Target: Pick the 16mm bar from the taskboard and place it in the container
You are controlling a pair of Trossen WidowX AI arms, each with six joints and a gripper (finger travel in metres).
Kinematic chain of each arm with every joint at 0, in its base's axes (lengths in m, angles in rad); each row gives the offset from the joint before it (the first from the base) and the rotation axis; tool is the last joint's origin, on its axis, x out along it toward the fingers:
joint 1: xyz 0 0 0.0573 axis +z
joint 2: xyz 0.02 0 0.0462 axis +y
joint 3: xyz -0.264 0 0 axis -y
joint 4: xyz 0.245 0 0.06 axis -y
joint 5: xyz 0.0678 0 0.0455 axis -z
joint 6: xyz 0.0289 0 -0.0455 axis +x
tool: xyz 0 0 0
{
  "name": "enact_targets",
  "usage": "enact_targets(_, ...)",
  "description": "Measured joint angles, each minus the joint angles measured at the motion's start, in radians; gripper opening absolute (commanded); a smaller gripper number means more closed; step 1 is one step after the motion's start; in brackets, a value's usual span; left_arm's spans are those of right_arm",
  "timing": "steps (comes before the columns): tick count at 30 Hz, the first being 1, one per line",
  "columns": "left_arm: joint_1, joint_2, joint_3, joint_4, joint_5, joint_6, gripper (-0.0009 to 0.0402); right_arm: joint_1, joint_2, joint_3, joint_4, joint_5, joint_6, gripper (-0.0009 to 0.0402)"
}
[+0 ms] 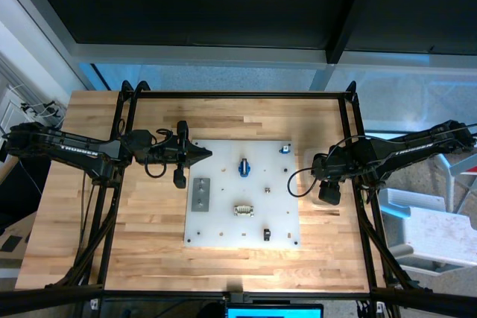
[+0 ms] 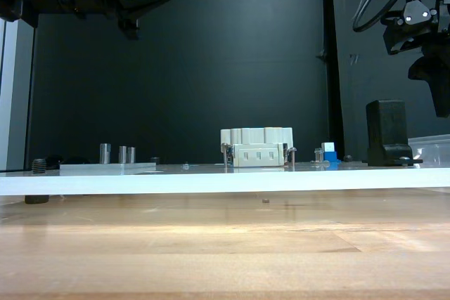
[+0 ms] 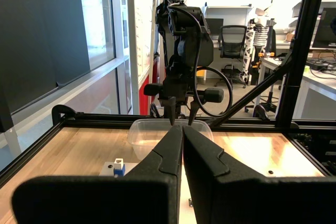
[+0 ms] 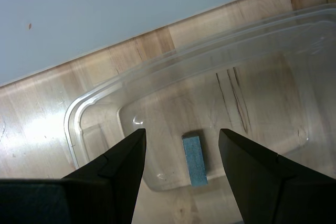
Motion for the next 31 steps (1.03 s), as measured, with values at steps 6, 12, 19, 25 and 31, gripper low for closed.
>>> enact_targets(6, 0.0, 0.0, 0.0, 0.0, 0.0, 0.0, 0.0, 0.0, 0.0, 0.0, 0.008, 0.0, 0.0, 0.0192)
enact_targets(12, 0.0, 0.0, 0.0, 0.0, 0.0, 0.0, 0.0, 0.0, 0.0, 0.0, 0.011, 0.0, 0.0, 0.0193)
enact_targets(19, 0.0, 0.0, 0.0, 0.0, 0.0, 0.0, 0.0, 0.0, 0.0, 0.0, 0.011, 0.0, 0.0, 0.0193)
enact_targets(25, 0.0, 0.0, 0.0, 0.0, 0.0, 0.0, 0.0, 0.0, 0.0, 0.0, 0.011, 0.0, 0.0, 0.0193)
enact_targets(31, 0.0, 0.0, 0.0, 0.0, 0.0, 0.0, 0.0, 0.0, 0.0, 0.0, 0.011, 0.0, 0.0, 0.0193)
